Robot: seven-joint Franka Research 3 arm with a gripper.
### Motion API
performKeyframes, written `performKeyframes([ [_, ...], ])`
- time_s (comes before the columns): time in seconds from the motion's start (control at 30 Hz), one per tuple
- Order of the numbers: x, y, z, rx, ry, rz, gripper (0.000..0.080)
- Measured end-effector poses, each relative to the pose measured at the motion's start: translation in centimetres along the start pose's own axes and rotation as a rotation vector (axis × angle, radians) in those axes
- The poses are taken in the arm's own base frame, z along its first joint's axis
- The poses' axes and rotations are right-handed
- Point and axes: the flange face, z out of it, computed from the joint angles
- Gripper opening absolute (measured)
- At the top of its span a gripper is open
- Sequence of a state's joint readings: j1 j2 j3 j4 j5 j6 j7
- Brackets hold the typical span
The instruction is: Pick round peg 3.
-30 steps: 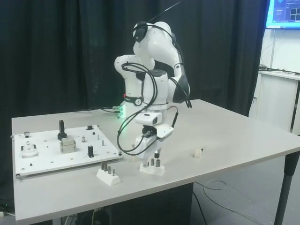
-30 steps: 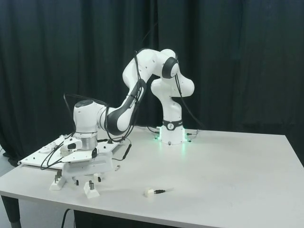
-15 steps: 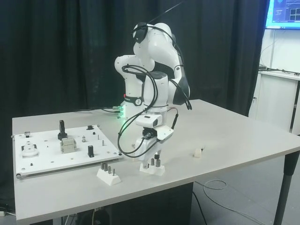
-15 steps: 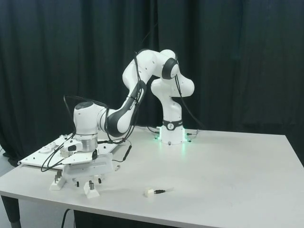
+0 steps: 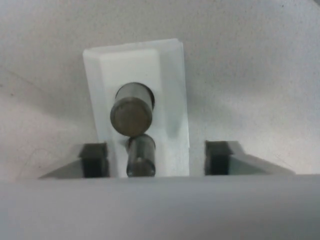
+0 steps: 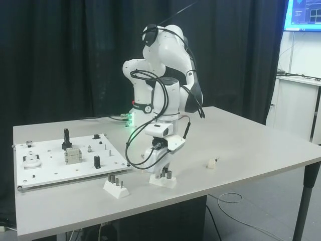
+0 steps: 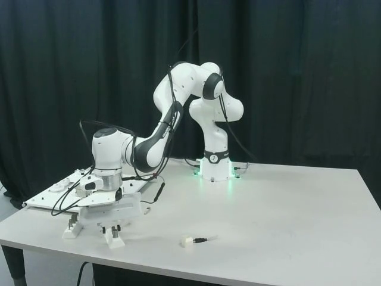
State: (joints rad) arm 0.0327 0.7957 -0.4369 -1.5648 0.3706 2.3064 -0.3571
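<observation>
A white peg holder [image 5: 170, 85] stands on the grey table near its front edge, with upright grey round pegs in it. In the wrist view a thick round peg [image 5: 131, 112] stands beyond a thinner round peg [image 5: 140, 155]. My gripper [image 5: 156, 159] is open and low over the holder. Its black fingers [image 5: 94, 159] stand on either side of the holder, and the thinner peg sits between them, touching neither. The room views show the gripper [image 6: 161, 169] [image 7: 112, 225] right above the holder [image 6: 163, 181] [image 7: 114, 240].
A second white holder [image 6: 116, 189] [image 7: 71, 230] with small pegs stands beside the first. A white assembly board [image 6: 65, 163] with black and grey parts lies further along the table. A small white piece [image 6: 212, 162] [image 7: 193, 241] lies on the other side.
The gripper has come down toward the peg holder over the last second, and its fingers now reach the height of the pegs. The holder and pegs have not moved.
</observation>
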Motion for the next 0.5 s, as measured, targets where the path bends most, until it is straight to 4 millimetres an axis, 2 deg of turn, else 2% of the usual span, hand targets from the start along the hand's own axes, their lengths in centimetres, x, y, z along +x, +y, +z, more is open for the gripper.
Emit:
performKeyframes([
  [0.1, 0.0, 0.0, 0.0, 0.0, -0.001, 0.0, 0.0648],
  [0.13, -0.01, -0.01, 0.0, 0.0, -0.001, 0.0, 0.0304],
  [0.3, -0.02, -0.04, -0.01, 0.002, -0.005, 0.0, 0.0304],
  [0.33, -0.01, -0.05, -0.02, 0.003, -0.006, -0.001, 0.0146],
  [0.5, 0.0, -0.08, -0.09, 0.006, -0.013, -0.001, 0.0146],
])
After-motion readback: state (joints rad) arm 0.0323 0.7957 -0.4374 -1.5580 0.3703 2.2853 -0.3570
